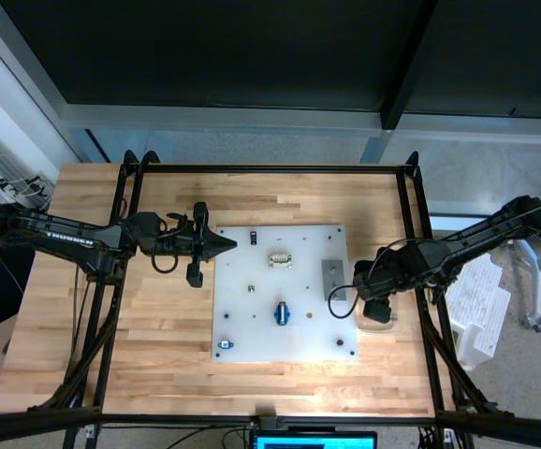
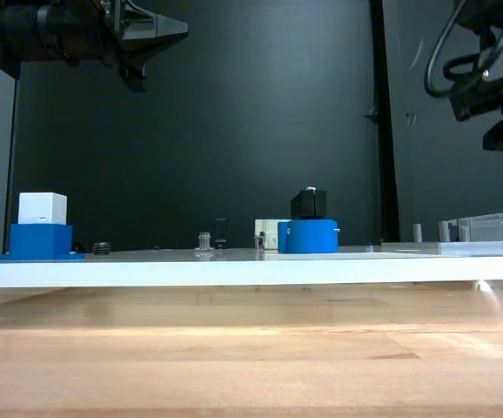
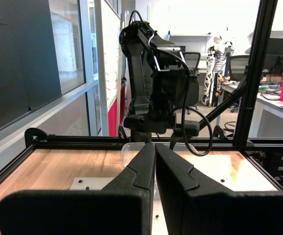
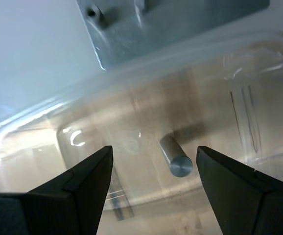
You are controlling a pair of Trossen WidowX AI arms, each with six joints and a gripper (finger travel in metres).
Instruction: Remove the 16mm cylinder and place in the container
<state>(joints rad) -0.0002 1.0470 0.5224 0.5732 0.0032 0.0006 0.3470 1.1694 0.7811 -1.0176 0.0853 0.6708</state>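
While the right pincer (image 4: pixel 153 151) gapes empty over the clear plastic tub (image 4: pixel 29 142) holding the short grey metal peg (image 4: pixel 175 155), withdrawing low could snag its rim; left pincer (image 1: pixel 224 242), closed, hangs over the bench (image 1: pixel 83 309) at its left

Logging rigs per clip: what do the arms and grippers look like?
Both arms are black with looping black cables at the wrists. The left arm carries white lettering. The left gripper, at the left edge of the board, and right gripper, over the container, have tapered black fingers.
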